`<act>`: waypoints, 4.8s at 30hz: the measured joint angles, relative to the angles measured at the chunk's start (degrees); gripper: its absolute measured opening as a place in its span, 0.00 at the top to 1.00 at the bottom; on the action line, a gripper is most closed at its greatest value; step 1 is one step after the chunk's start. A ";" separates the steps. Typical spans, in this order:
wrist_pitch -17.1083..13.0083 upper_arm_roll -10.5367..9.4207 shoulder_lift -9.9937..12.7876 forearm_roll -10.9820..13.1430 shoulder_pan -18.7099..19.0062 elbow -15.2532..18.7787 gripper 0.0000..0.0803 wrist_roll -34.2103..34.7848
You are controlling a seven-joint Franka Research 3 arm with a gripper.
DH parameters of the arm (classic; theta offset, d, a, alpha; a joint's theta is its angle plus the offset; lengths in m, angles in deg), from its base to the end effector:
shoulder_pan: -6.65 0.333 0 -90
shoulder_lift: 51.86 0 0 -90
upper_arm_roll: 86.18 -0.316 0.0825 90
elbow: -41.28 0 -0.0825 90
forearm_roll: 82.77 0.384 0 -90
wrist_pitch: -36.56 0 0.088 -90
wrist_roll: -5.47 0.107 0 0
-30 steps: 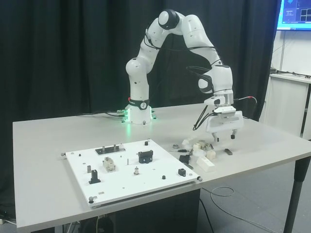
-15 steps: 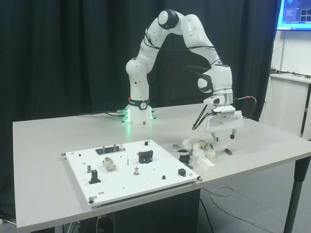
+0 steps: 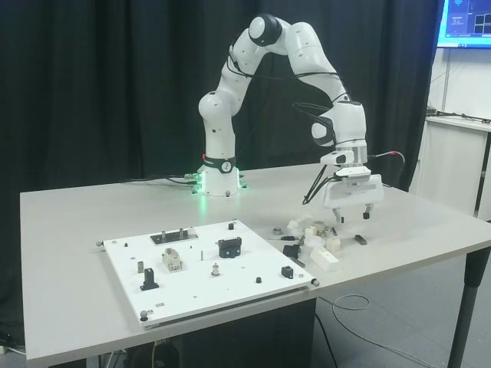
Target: Remove square peg 3.
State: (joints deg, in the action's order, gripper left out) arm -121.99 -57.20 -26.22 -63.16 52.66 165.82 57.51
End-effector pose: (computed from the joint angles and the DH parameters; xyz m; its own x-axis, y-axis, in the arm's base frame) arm 0.5593 0.1588 0.2300 0.6401 -0.7523 0.1559 -0.7336 -0.6588 -0.1669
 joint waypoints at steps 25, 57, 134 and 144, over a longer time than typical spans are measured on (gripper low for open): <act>0.00 1.32 -0.21 -0.34 -0.04 -0.33 0.00 0.00; 7.49 9.43 -7.99 -15.62 -11.64 -1.10 0.00 -6.40; 18.91 3.59 12.22 3.01 -54.34 -28.50 0.00 -55.54; 19.91 1.79 13.78 4.61 -57.28 -29.98 0.00 -55.88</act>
State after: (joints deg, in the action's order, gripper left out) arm -102.08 -55.41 -12.45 -58.55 -4.62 135.84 1.63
